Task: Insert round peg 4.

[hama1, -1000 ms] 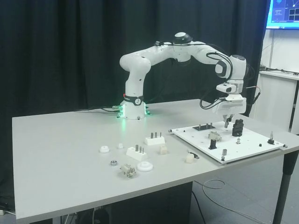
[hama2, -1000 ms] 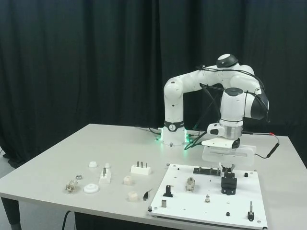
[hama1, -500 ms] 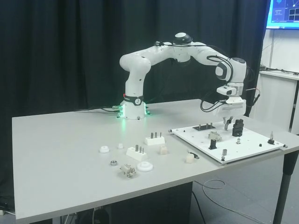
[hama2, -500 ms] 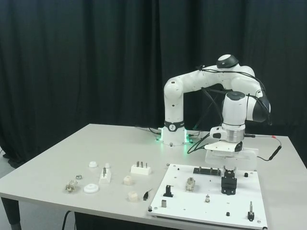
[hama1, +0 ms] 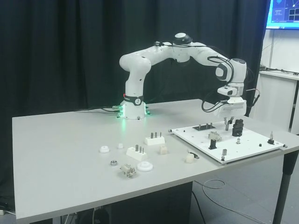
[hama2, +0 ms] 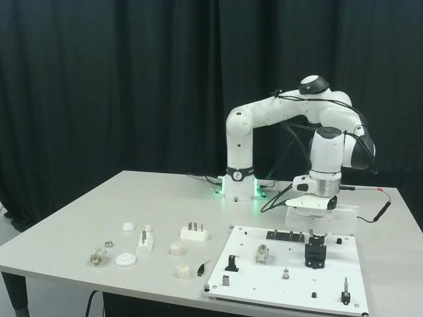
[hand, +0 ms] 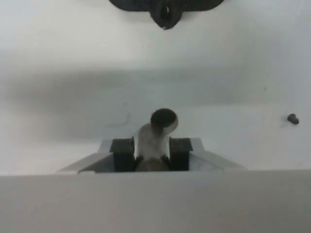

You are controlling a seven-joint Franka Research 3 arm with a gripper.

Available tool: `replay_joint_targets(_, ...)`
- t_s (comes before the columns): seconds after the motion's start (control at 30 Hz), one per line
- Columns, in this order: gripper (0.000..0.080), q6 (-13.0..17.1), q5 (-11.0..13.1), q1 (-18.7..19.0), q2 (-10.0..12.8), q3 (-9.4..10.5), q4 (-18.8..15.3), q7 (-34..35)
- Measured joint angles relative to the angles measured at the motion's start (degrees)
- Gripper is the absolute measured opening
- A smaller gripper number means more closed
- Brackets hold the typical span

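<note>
The white arm's gripper (hand: 152, 153) pinches a round peg (hand: 155, 133) upright between its black pads, hanging over the white assembly board (hama2: 264, 281), presumably to line it up with a hole.

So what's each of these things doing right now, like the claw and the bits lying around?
gripper: shut on round peg, above the white board.
round peg: held between the fingers, not inserted yet.
white board: flat on the grey table.
loose white parts: lying untouched on the table.

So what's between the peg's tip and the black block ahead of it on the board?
In the wrist view, only bare white board lies between the peg and the black block.
</note>
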Motion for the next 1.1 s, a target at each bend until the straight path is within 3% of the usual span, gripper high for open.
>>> replay_joint_targets(0.33, 0.0149, 1.29, -1.07, 0.25, 0.0, 0.21, -0.35, 0.31)
replay_joint_targets(1.1, 0.0149, 3.14, -1.09, 0.63, 0.0, 0.57, -0.76, 1.25)
